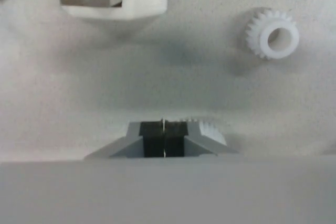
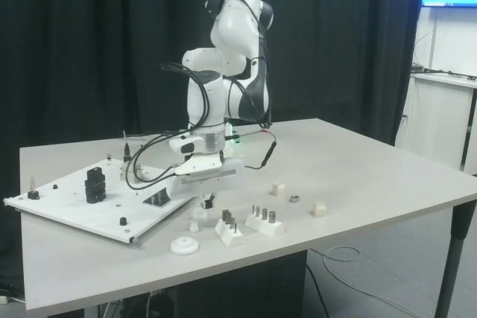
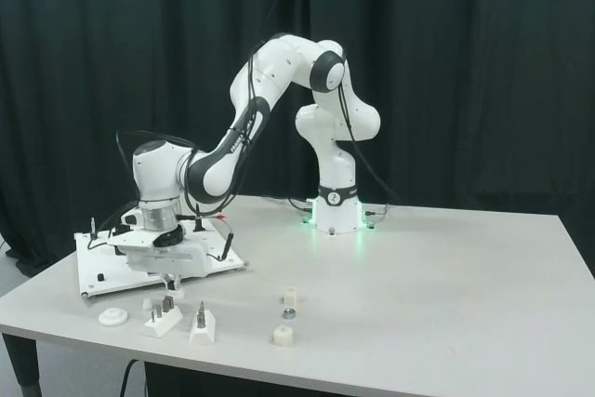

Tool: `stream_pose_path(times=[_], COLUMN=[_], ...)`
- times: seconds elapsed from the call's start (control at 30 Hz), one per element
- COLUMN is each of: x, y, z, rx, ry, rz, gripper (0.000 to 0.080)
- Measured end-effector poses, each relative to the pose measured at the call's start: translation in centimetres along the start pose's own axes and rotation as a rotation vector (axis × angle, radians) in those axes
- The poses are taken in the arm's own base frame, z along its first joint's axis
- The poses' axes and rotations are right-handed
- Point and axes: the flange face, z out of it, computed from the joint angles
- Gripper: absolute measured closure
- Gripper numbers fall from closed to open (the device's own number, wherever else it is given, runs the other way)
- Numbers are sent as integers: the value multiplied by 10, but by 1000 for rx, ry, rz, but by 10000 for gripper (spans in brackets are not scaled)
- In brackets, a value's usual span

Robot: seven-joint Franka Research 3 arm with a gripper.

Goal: Pick medium gear.

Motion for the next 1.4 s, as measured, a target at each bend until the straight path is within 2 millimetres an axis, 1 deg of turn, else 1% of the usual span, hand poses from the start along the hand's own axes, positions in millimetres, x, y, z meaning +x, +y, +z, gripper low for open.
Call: stream_pose_path(times=[0.63, 1.2, 1.23, 1.4], x=[2, 4, 4, 4], y=[1, -5, -6, -5], z=[-20, -45, -47, -52], rx=[18, 11, 10, 2], ry=[-2, 2, 3, 2], rz=[2, -30, -30, -37], gripper=[801, 801, 492, 492])
